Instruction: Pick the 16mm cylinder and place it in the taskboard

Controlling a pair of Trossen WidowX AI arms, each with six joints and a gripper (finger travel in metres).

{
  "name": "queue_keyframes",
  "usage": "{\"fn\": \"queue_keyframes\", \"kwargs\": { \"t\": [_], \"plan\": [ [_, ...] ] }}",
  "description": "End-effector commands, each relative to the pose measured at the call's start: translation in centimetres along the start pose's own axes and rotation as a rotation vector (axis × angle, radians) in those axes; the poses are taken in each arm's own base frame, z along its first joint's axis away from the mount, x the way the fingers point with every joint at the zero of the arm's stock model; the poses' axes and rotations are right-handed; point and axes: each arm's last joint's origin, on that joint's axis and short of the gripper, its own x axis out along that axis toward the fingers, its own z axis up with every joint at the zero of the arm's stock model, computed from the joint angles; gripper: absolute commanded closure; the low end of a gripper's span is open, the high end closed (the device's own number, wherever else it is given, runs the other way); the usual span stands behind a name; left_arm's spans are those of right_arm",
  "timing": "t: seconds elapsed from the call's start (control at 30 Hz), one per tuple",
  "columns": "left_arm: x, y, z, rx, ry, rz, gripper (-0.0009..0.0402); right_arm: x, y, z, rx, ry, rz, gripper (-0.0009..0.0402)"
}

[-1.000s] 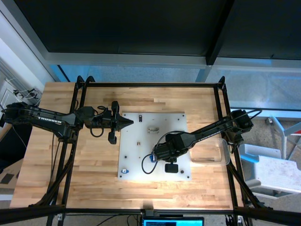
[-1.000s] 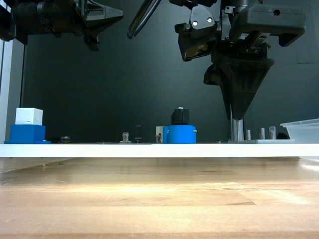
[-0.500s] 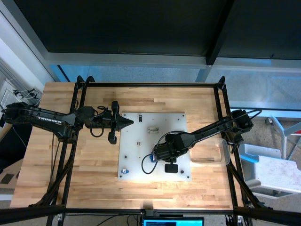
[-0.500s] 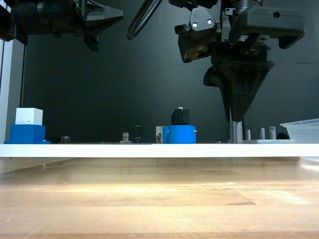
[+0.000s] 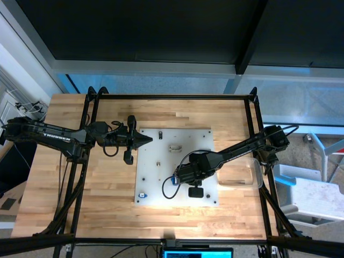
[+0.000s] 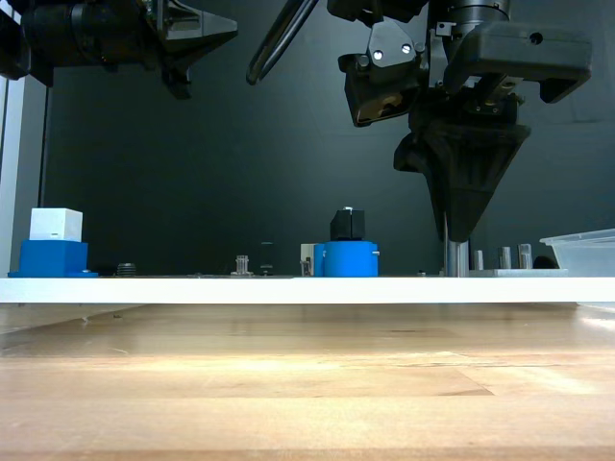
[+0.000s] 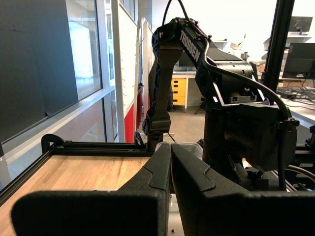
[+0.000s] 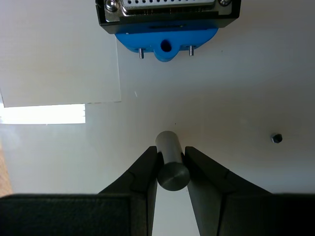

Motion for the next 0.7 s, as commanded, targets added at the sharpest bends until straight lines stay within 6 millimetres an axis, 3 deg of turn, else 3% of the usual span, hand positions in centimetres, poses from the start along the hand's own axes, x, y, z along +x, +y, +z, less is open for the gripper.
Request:
{"fn": "queue_keyframes", "kwargs": {
  "t": [0.03,0.7],
  "plan": [
    [0.0,0.0,0.0,0.000,0.000,0.000,0.0393,0.1,0.0,0.0,0.000,0.000,0.000,0.0384],
    [0.0,0.0,0.0,0.000,0.000,0.000,0.0393,1.5,0.2,0.1,-0.002,-0.003,0.012,0.0384]
  ]
}}
